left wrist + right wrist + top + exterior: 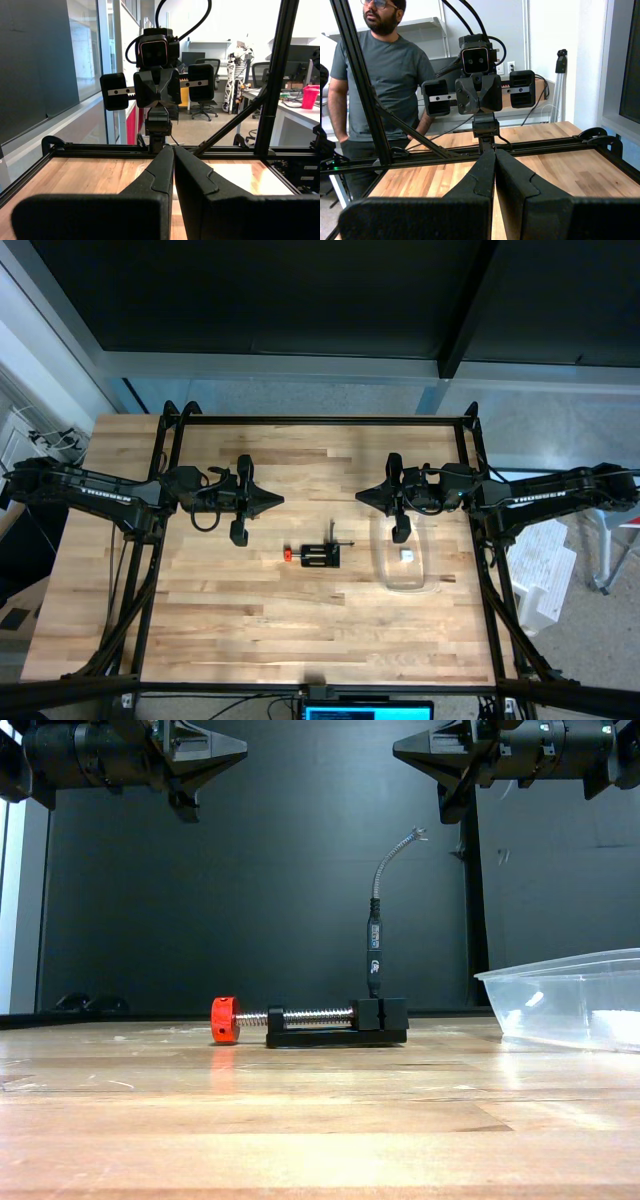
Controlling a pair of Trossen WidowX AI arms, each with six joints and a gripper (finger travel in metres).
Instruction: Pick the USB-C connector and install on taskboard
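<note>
The left claw (pixel 279 500) is closed on nothing and hangs high above the bench (pixel 220 620), pointing inward. The right claw (pixel 361 498) mirrors it from the other side, also closed and empty, above the far end of the clear tray (pixel 403 586). Neither is near the work.

Below and between them, on the bench, lies the taskboard (pixel 335 1026), its red knob (pixel 224 1019) toward the left arm. The USB-C connector (pixel 374 945) stands upright on the block at the board's other end. Its plug end meets the board and a bent, ribbed stem rises from it. A small white piece (pixel 406 555) sits in the tray, well apart.

By the look of it, the connector is already set in the board, so no pick is under way. If it is not properly seated, the nearer right claw must open, come down over the stem, grip the dark body and press straight down. Whether it is fully home cannot be told.
</note>
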